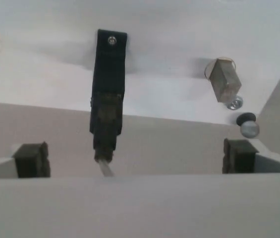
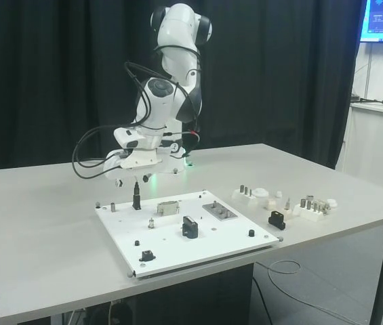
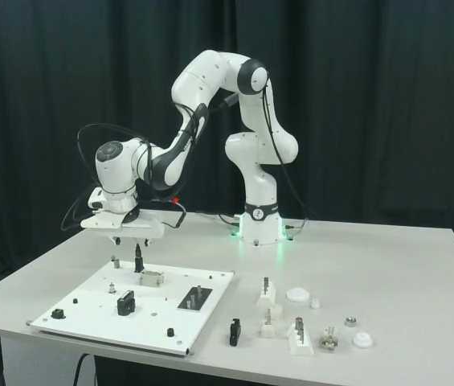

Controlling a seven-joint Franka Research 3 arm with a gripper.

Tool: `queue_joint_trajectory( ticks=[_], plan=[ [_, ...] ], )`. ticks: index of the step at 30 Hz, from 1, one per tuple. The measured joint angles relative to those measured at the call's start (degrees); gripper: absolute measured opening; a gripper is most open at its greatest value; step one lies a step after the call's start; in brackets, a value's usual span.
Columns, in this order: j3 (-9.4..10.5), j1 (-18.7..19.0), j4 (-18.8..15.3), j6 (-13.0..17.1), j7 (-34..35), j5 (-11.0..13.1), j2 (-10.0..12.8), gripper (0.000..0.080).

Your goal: Pick Ethernet.

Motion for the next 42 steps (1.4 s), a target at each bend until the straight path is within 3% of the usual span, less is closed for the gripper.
queue_joint_trajectory(
  ticks=[2, 8, 42],
  plan=[
    [0.0, 0.0, 0.0, -0.2, 0.0, 0.0, -0.2, 0.0786],
    [-0.03, 0.0, 0.0, -0.3, 0.0, 0.0, -0.5, 0.0797],
    [-0.05, -0.2, 0.0, 0.3, 0.2, 0.5, -0.5, 0.08]
  ],
)
